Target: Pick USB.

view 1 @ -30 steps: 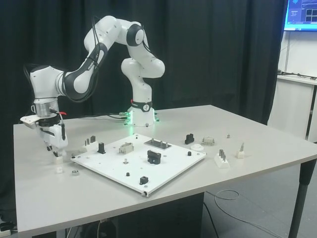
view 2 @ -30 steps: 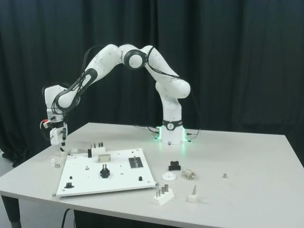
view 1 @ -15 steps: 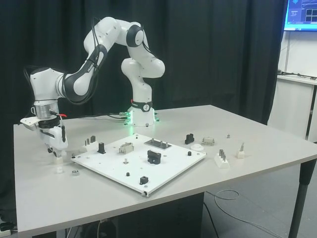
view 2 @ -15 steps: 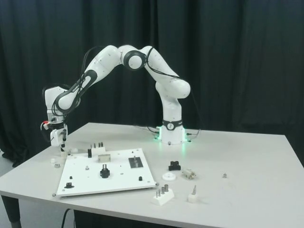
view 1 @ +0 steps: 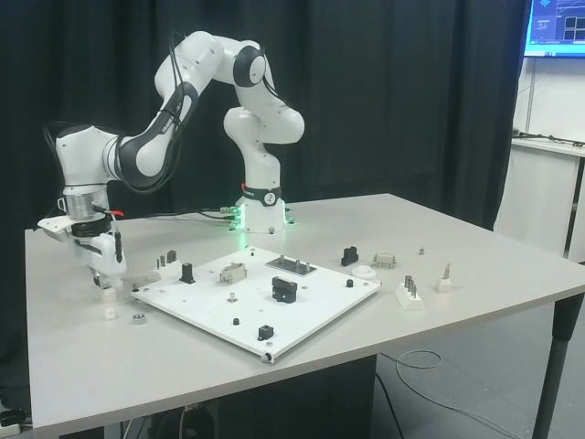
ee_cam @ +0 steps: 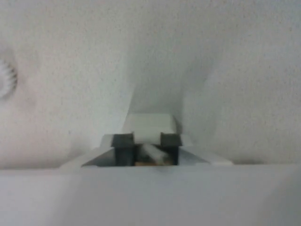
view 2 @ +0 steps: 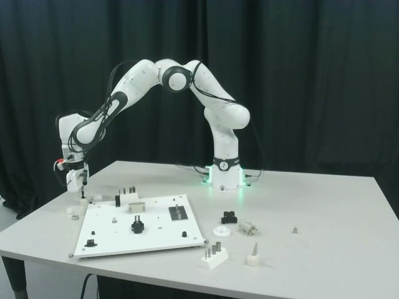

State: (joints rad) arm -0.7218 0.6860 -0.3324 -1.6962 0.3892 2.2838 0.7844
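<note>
Robot arm, white, reaches from its green-lit base across to the far corner of a grey surface, against a black curtain. Its end effector hangs just above a small white holder block near the surface's edge. In the wrist view the two black fingertips stand close together with a thin white piece, apparently the USB, gripped between them, and the white holder lies just beyond.

Beside the holder sit a small white gear and a grey nut. A large white board lies in the middle of the surface, carrying a black socket block, a smaller black part, a black upright clip and a grey metal plate. Past the board are a black connector, a white disc, a grey metal fitting, a white stand with pins and a small white stand with one pin. Nothing stands between the end effector and the holder.

A lit screen shows at the upper corner of the first room view; its writing is too small to read. No other labels can be read.

Compared with a second ago, the end effector has risen slightly, away from the holder.
</note>
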